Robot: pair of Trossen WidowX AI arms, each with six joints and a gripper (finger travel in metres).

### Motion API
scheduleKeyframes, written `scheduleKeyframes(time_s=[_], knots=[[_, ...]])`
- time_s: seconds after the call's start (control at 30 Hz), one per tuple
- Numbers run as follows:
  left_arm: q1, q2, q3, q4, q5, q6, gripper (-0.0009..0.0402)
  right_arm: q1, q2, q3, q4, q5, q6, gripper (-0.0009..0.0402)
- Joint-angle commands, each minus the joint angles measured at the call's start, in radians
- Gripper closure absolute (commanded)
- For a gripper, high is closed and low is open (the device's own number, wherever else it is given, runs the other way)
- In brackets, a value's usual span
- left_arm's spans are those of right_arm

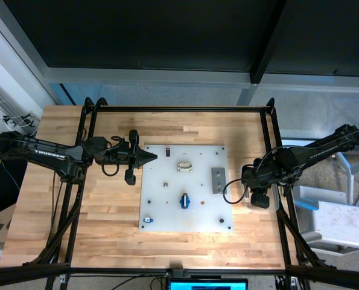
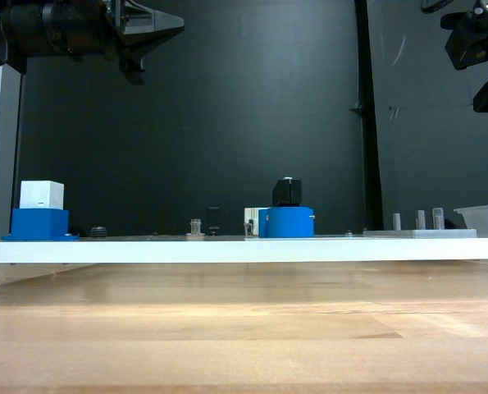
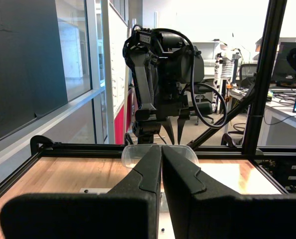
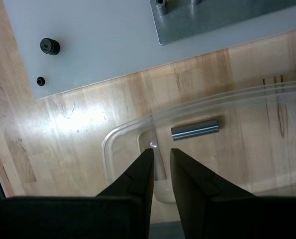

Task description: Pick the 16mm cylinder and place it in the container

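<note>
Already inside the container [image 4: 119, 128], 16mm cylinder [image 4: 195, 130] lying flat, right gripper [image 4: 157, 152] above, slightly parted, empty, left gripper [image 3: 161, 149] pressed together, raised by the white board's [image 1: 167, 205] left edge.

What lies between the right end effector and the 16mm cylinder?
Only bare container floor, in the right wrist view. The right end effector hangs near the 16mm cylinder; the left end effector hovers at the white board's edge.

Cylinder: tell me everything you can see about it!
The cylinder is a small, smooth, shiny grey metal rod. It lies on its side inside the clear container, resting on its floor and touching nothing else. The right gripper hovers above, empty; the left gripper is across the board.
</note>
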Motion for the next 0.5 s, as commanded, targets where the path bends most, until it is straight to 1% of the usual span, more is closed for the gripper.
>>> scheduleKeyframes(time_s=[0.03,0.23,0.5], knots=[[0.000,0.000,0.000,0.000,0.000,0.000,0.0393,0.000,0.000,0.000,0.001,-0.001,0.001,0.0366],[0.000,0.000,0.000,0.000,0.000,0.000,0.0393,0.000,0.000,0.000,0.002,-0.001,0.003,0.0378],[0.000,0.000,0.000,0.000,0.000,0.000,0.0393,0.000,0.000,-0.002,0.003,0.000,0.004,0.0377]])
